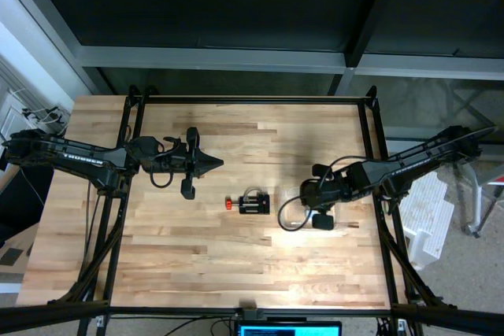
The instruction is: Remove the RCA connector from the receptacle and place in the container
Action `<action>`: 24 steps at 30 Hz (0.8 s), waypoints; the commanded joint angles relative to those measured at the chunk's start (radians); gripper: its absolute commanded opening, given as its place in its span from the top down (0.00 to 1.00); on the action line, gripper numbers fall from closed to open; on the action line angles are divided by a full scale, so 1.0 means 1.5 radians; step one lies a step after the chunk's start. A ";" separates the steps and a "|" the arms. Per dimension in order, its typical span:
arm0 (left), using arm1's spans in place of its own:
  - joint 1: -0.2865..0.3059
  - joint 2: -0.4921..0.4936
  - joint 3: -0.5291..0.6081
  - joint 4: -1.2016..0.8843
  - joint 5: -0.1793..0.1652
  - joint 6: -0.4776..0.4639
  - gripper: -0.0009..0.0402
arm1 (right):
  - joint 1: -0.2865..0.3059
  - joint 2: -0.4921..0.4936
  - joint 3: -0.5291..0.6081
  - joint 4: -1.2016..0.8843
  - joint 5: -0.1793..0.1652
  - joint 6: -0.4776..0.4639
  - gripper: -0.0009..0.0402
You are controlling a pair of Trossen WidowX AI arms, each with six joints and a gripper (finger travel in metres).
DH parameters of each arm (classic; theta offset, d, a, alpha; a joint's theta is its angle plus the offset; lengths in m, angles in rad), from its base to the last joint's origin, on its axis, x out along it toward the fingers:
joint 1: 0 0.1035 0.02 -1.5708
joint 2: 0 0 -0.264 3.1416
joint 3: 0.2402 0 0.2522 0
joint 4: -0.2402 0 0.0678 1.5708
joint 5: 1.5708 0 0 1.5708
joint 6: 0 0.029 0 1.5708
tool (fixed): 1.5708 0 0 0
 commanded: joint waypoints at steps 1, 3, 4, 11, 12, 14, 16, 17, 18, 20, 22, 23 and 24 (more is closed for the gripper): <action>0.000 0.000 0.000 0.000 0.000 0.000 0.98 | 0.011 -0.002 -0.014 -0.019 -0.002 0.007 0.97; 0.000 0.000 0.000 0.000 0.000 0.000 0.98 | 0.013 -0.002 -0.019 -0.025 -0.002 0.010 0.97; 0.000 0.000 0.000 0.000 0.000 0.000 0.98 | 0.014 -0.002 -0.021 -0.025 -0.002 0.010 0.97; 0.000 0.000 0.000 0.000 0.000 0.000 0.98 | 0.017 -0.001 -0.023 -0.024 0.001 0.012 0.85; 0.000 0.000 0.000 0.000 0.000 0.000 0.98 | 0.017 -0.001 -0.023 -0.024 0.001 0.012 0.83; 0.000 0.000 0.000 0.000 0.000 0.000 0.98 | 0.017 -0.001 -0.023 -0.024 0.001 0.012 0.78; 0.000 0.000 0.000 0.000 0.000 0.000 0.98 | 0.017 -0.001 -0.023 -0.024 0.006 0.015 0.75; 0.000 0.000 0.000 0.000 0.000 0.000 0.98 | 0.017 -0.001 -0.023 -0.024 0.013 0.018 0.74; 0.000 0.000 0.000 0.000 0.000 0.000 0.98 | 0.017 -0.001 -0.023 -0.024 0.014 0.020 0.73; 0.000 0.000 0.000 0.000 0.000 0.000 0.98 | 0.017 -0.001 -0.023 -0.024 0.015 0.023 0.71; 0.000 0.000 0.000 0.000 0.000 0.000 0.98 | 0.017 -0.001 -0.023 -0.024 0.015 0.024 0.70; 0.000 0.000 0.000 0.000 0.000 0.000 0.98 | 0.017 -0.001 -0.023 -0.024 0.015 0.024 0.70; 0.000 0.000 0.000 0.000 0.000 0.000 0.98 | 0.017 -0.001 -0.023 -0.024 0.015 0.024 0.70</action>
